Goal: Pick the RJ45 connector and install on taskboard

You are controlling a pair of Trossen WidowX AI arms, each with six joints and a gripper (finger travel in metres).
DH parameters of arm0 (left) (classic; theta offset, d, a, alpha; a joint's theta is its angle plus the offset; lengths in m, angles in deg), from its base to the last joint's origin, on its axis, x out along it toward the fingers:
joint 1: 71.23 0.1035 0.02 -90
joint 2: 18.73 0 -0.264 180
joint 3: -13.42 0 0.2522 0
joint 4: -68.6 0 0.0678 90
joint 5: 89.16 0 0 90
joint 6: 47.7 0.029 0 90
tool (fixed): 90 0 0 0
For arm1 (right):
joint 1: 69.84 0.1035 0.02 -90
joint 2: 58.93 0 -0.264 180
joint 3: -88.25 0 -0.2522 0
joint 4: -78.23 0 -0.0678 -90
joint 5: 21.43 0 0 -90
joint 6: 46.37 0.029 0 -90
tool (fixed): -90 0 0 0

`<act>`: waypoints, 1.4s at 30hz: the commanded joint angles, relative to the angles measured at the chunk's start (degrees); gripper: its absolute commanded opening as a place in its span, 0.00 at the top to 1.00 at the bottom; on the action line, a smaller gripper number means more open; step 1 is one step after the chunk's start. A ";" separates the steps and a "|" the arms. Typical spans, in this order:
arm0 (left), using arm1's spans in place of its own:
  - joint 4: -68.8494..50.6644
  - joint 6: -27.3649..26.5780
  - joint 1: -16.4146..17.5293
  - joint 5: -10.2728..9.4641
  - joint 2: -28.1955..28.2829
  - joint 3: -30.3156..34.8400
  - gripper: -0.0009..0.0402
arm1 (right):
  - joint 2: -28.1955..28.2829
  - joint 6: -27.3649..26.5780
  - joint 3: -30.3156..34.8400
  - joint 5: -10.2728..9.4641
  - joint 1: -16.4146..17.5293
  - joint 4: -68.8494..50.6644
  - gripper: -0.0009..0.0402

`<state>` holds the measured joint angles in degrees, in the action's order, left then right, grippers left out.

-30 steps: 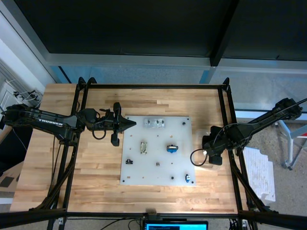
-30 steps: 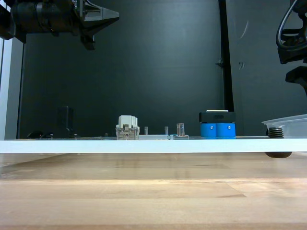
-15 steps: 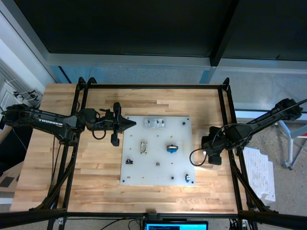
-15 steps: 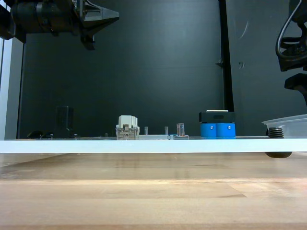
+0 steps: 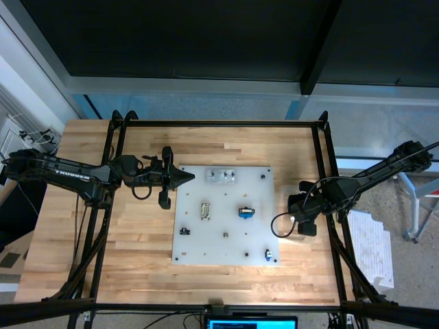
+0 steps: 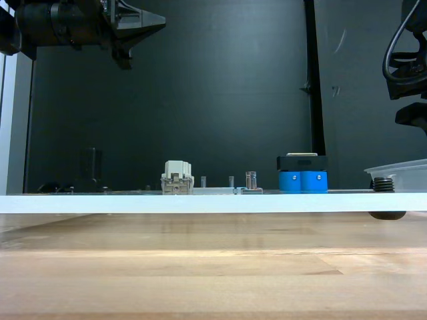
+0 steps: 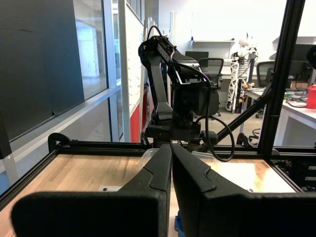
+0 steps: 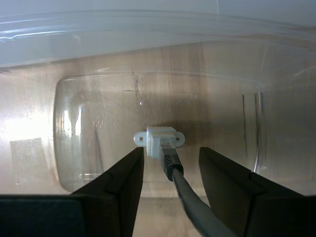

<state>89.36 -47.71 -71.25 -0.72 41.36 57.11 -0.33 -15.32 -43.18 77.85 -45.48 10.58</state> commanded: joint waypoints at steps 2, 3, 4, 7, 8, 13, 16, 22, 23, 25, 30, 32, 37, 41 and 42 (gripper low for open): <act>0.00 0.02 0.02 0.02 0.02 0.02 0.98 | 0.02 -0.02 0.02 -0.07 0.00 0.04 0.68; 0.00 0.00 0.00 0.02 0.02 0.02 0.98 | 0.02 -0.04 0.02 -0.11 0.00 0.04 0.70; 0.00 0.02 0.02 0.02 0.00 0.02 0.98 | 0.02 -0.04 0.02 -0.26 0.00 0.04 0.71; 0.00 0.02 0.00 0.02 0.00 0.02 0.98 | 0.02 -0.04 0.02 -0.33 0.00 0.07 0.76; 0.00 0.02 0.02 0.02 0.02 0.02 0.98 | 0.02 -0.04 0.02 -0.33 0.02 0.07 0.77; 0.00 0.02 0.00 0.02 0.02 0.02 0.98 | 0.02 -0.02 0.04 -0.31 0.02 0.07 0.84; 0.00 0.00 0.00 0.02 0.00 0.02 0.98 | 0.02 -0.02 0.04 -0.33 0.00 0.15 0.87; 0.00 0.00 0.02 0.02 0.00 0.02 0.98 | 0.02 -0.02 0.15 -0.42 0.00 0.22 0.94; 0.00 0.00 0.02 0.02 0.00 0.02 0.98 | 0.00 -0.04 0.17 -0.44 0.02 0.20 0.94; 0.00 0.00 0.00 0.02 0.02 0.02 0.98 | 0.00 -0.04 0.22 -0.48 0.02 0.20 0.96; 0.00 0.00 0.00 0.02 0.00 0.02 0.98 | 0.00 -0.24 0.81 -0.90 0.00 -0.20 0.97; 0.00 0.02 0.02 0.02 0.00 0.02 0.98 | 0.00 -0.42 1.53 -0.90 0.00 -1.20 0.97; 0.00 0.00 0.00 0.02 0.02 0.02 0.98 | 0.00 -0.50 3.93 -0.87 0.00 -4.24 0.97; 0.00 0.02 0.00 0.02 0.00 0.02 0.98 | -0.02 -1.18 6.71 -0.85 0.00 -6.75 0.97; 0.00 0.00 0.00 0.02 0.02 0.02 0.98 | -0.02 -1.53 7.52 -0.87 0.00 -7.54 0.97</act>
